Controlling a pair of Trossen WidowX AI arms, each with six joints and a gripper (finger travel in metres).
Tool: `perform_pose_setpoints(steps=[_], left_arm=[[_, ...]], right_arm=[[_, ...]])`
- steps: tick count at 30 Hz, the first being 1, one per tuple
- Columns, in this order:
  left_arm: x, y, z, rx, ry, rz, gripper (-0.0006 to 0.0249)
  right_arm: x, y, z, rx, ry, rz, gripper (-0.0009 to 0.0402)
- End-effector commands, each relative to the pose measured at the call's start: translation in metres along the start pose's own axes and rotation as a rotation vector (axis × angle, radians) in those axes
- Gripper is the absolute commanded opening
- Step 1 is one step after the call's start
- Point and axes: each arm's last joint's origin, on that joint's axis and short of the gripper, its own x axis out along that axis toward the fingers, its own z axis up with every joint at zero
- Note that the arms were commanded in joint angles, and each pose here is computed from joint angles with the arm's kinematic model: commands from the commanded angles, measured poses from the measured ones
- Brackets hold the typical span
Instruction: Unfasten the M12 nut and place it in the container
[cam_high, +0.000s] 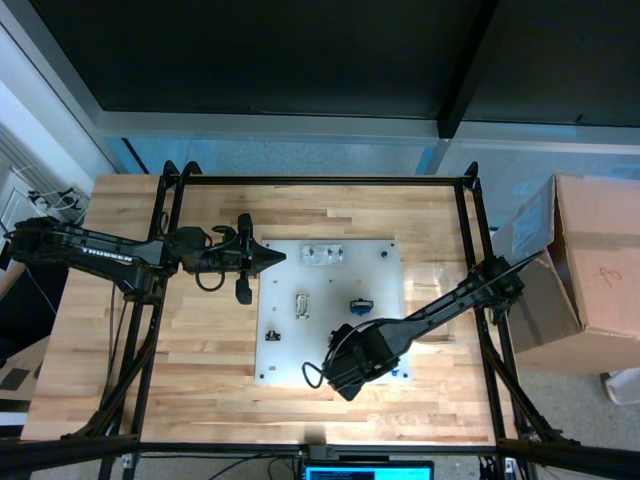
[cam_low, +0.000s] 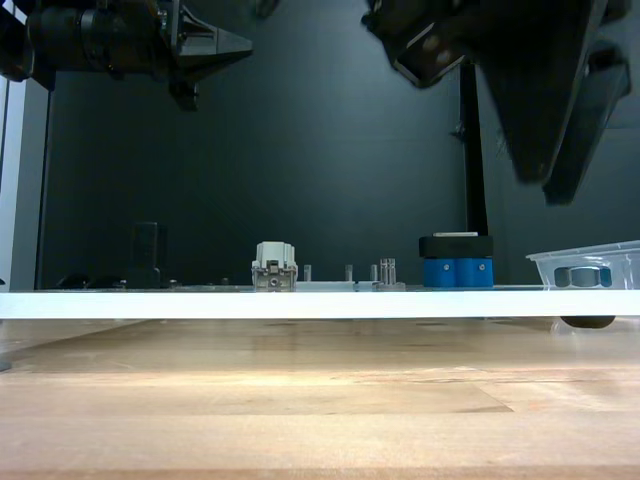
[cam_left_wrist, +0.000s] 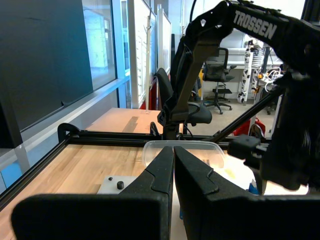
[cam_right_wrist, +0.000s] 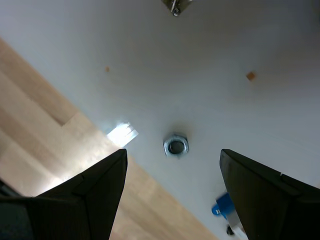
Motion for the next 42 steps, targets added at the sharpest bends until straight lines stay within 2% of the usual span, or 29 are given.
perform_pose_setpoints(steps=[1, 12, 31, 36, 42], left_arm=[[0.000, 0.000, 0.000, 0.000, 0.000, 0.000, 0.0000], [0.000, 0.000, 0.000, 0.000, 0.000, 0.000, 0.0000], [0.000, 0.000, 0.000, 0.000, 0.000, 0.000, 0.0000], [0.000, 0.000, 0.000, 0.000, 0.000, 0.000, 0.0000], [0.000, 0.000, 0.000, 0.000, 0.000, 0.000, 0.0000]], right_arm=[[0.010, 0.002, 0.003, 0.006, 0.007, -0.013, 0.0259], [0.028, 0.007, 0.009, -0.009, 0.014, -0.021, 0.0248], [0.032, 0.008, 0.011, -0.058, 0.022, -0.016, 0.0033], [0.032, 0.009, 0.011, -0.078, 0.021, -0.012, -0.0001], [0.032, 0.009, 0.011, -0.138, 0.021, -0.009, 0.0004]])
